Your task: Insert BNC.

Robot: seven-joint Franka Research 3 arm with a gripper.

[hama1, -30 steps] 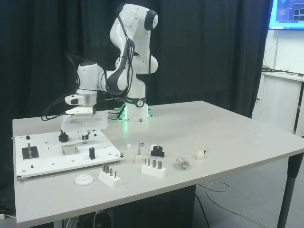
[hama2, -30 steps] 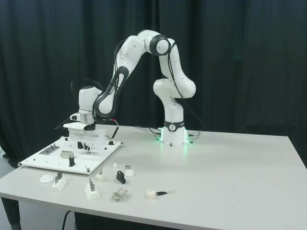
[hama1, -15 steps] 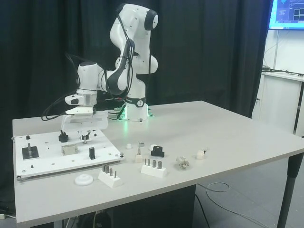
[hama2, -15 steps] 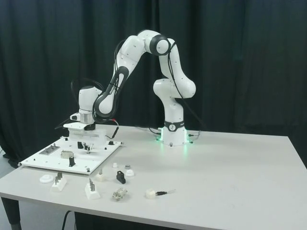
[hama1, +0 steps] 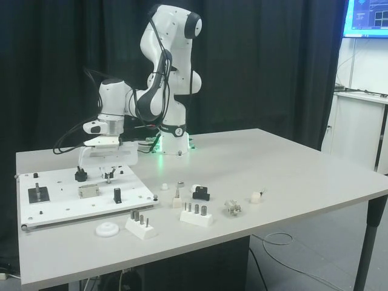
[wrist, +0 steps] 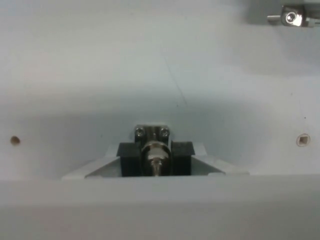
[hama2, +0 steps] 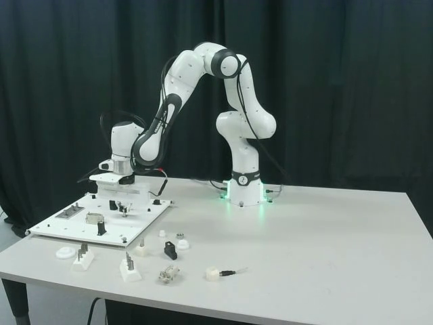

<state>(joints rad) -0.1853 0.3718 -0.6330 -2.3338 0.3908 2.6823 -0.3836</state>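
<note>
Black mount [wrist: 155,159] blocks ahead; white board [wrist: 150,65] beyond bare.

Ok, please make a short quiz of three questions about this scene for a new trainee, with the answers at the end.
1. True or false: the gripper is over the white board, not over the bare table.
2. In the wrist view, what sits in the black mount? A) a metal BNC connector B) a white gear C) a row of pins
3. Fill in: in the first room view, the white gear lies on the table in ____ of the board's near edge.

Key: 1 true. 2 A. 3 front.
</note>
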